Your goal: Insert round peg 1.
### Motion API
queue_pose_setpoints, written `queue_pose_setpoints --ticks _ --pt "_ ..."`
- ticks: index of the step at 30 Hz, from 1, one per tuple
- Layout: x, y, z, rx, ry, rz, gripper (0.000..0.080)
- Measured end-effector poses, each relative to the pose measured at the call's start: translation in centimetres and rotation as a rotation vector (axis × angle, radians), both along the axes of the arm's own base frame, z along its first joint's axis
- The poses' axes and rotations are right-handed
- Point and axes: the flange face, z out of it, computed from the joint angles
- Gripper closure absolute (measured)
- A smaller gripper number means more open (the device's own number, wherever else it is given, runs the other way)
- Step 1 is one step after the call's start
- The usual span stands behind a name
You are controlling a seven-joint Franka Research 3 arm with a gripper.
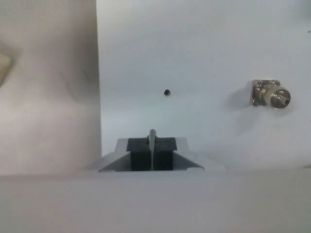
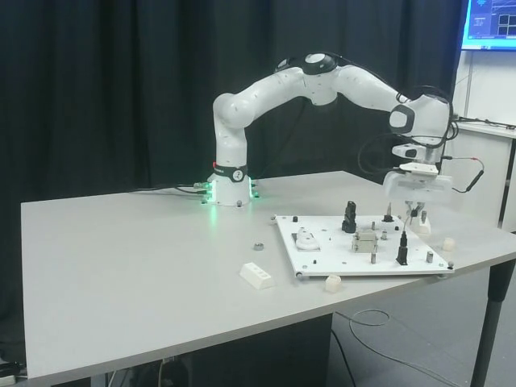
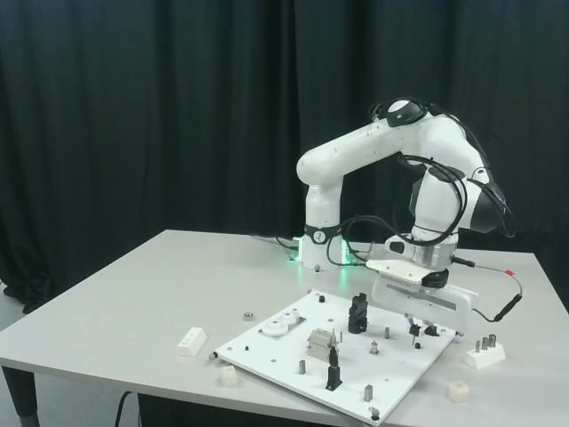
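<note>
Over the far right corner of the white board (image 2: 322, 262) we see our hand (image 2: 416, 211) hanging low, the arm (image 2: 306, 81) reaching out from its base (image 2: 227, 189), which glows green at the back of the grey counter (image 2: 121, 258).

From the wrist view, our hand (image 1: 152, 145) has its two black pads (image 1: 140, 154) pressed together on a thin grey peg (image 1: 152, 138), whose tip stands out just past them. Beyond the tip lies the board (image 1: 204, 58), with a small black hole (image 1: 167, 92) near the peg's line but apart from it, so the peg is not yet in. A metal connector (image 1: 270, 93) with a square flange is bolted to the board, well off to one side of the hole. The board's edge runs straight beside a strip of counter (image 1: 48, 97).

From the second room view, the hand (image 3: 414, 331) sits just above the board (image 3: 267, 342), near its corner closest to a small white holder (image 3: 484, 353) with short pegs standing in it. That holder rests on the counter (image 3: 116, 294) just off the board. A black fixture (image 3: 357, 314) stands on the board beside the hand, a metal block (image 3: 320, 342) sits near the middle, and another black post (image 3: 333, 374) stands toward the front edge.

On the counter apart from the board we see a white block (image 2: 257, 275), a small ring (image 2: 259, 244), and two small white pieces (image 2: 331, 283), one at the board's front edge and one (image 2: 448, 243) past its right side.
</note>
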Motion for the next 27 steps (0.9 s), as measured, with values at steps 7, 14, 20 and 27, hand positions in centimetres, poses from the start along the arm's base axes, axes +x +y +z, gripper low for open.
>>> queue_pose_setpoints --ticks 7,14,20,27 --pt "-0.1 -0.4 -0.8 0.004 0.003 0.027 0.0785" --pt "0.0 -0.9 -1.8 -0.002 -0.013 0.034 0.0785" --pt "0.1 -1.5 -2.6 -0.003 -0.023 0.033 0.0785" --pt "0.1 -2.0 -3.2 0.013 -0.027 0.026 0.0785"
